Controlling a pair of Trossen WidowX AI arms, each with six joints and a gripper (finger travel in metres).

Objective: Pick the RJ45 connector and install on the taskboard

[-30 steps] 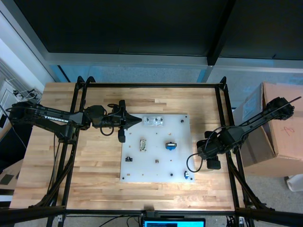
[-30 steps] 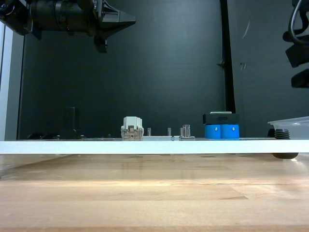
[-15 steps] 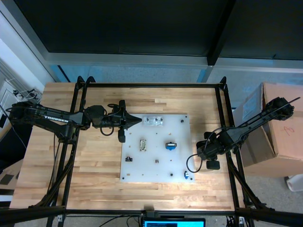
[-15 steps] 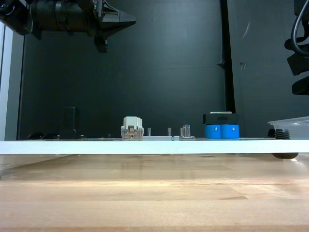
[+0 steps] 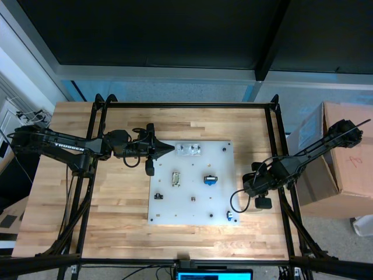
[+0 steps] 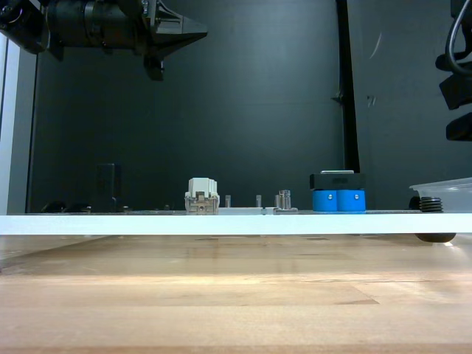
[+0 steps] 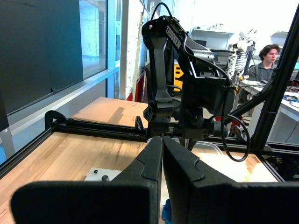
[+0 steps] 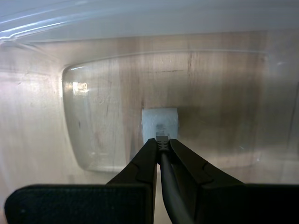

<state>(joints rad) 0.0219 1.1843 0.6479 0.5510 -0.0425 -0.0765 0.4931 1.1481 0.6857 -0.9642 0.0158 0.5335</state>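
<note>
The right end effector (image 8: 161, 142) is closed narrow on the RJ45 connector (image 8: 159, 123). Its two fingers (image 8: 145, 161) pinch the black cable (image 8: 167, 186) just behind the plug, and the pale translucent plug body sticks out beyond the fingertips. The plug points into a clear plastic tray (image 8: 70, 116), over the tray's floor, with the wood grain of the tabletop (image 5: 116, 198) showing through. I cannot tell whether the plug touches the floor.

From the high camera I see this arm off the right edge of the white taskboard (image 5: 175, 216), near the board's front right corner, so the connector is clear of any seat on the board. In the low view only part of that end effector shows at the right border, raised above the tray's rim.

The left end effector (image 7: 162, 140) has its fingers pressed together with nothing between them. It hangs high above the far left corner of the taskboard, pointing across toward the right arm.

On the board I can see a beige connector housing (image 6: 202, 197) and a blue-and-black fixture (image 6: 338, 192), both well apart from either end effector.
</note>
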